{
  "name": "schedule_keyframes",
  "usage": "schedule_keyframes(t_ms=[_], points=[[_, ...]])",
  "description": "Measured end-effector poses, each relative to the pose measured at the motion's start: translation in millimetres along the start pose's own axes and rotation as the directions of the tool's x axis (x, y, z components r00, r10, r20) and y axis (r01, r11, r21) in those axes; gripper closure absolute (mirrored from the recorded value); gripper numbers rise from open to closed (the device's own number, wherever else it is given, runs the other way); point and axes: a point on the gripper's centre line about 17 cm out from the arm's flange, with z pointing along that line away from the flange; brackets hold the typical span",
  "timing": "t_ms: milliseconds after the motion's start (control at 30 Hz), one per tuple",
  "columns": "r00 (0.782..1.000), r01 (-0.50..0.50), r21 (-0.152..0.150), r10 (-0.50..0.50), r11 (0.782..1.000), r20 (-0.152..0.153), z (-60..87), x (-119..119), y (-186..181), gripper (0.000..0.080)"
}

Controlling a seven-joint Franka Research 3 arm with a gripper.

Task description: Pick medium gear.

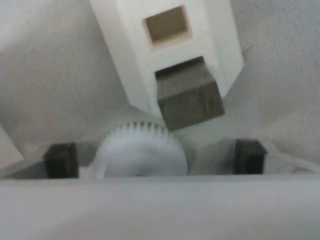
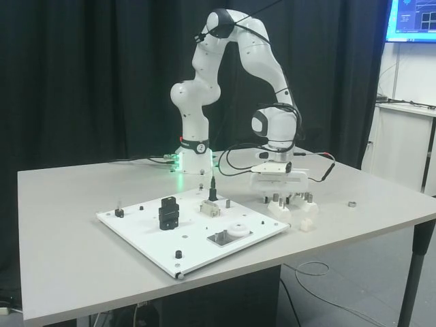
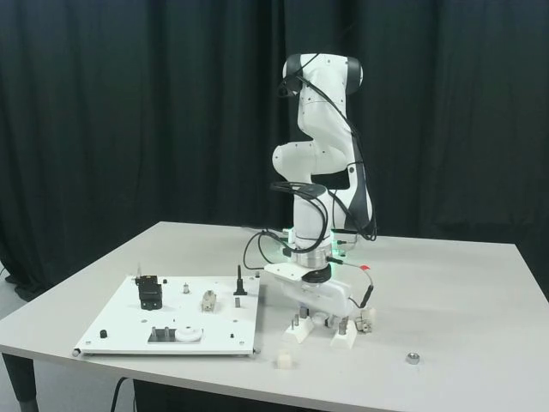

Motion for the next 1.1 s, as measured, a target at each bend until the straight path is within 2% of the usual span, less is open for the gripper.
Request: schedule_keyframes(t_ms=[267,300,667,833,1100], points=[[1.000,0.003,-0.004,-0.003,1.000,0.008,-0.4,-2,2,0.0116],[1.000,0.004,-0.004,-0.004,1.000,0.009,-0.3,-2,2,0.0409],[0.999,0.039,-0.002,-0.039,0.999,0.008,-2.6,-2,1,0.0406],[0.998,0.067,0.007,-0.067,0.998,0.003,-10.2,0,-1,0.0406],[0.992,0.124,0.013,-0.124,0.992,0.019,-26.0,0,0,0.0406]])
